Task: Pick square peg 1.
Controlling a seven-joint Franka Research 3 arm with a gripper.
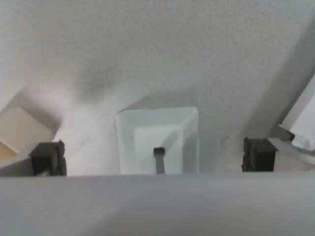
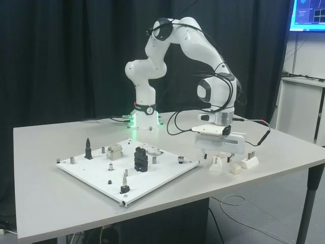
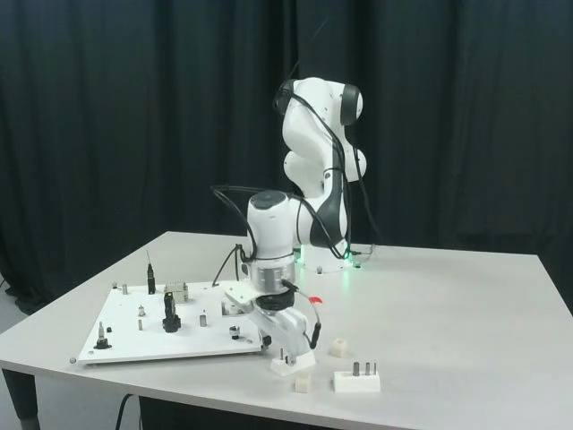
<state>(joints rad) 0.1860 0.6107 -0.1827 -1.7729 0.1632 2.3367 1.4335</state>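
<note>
The jaws stood spread, one fingertip (image 1: 48, 158) on each side of the white holder (image 1: 157, 140), touching nothing. Square peg 1 (image 1: 159, 156) stood upright at the holder's centre, directly below the gripper (image 1: 153, 158), on the counter (image 2: 40, 152) beside the white board (image 2: 127, 170). In my judgement, a straight descent keeping the peg midway, then closing squarely on its flats, would serve best. No legible brand, label or writing was visible.
</note>
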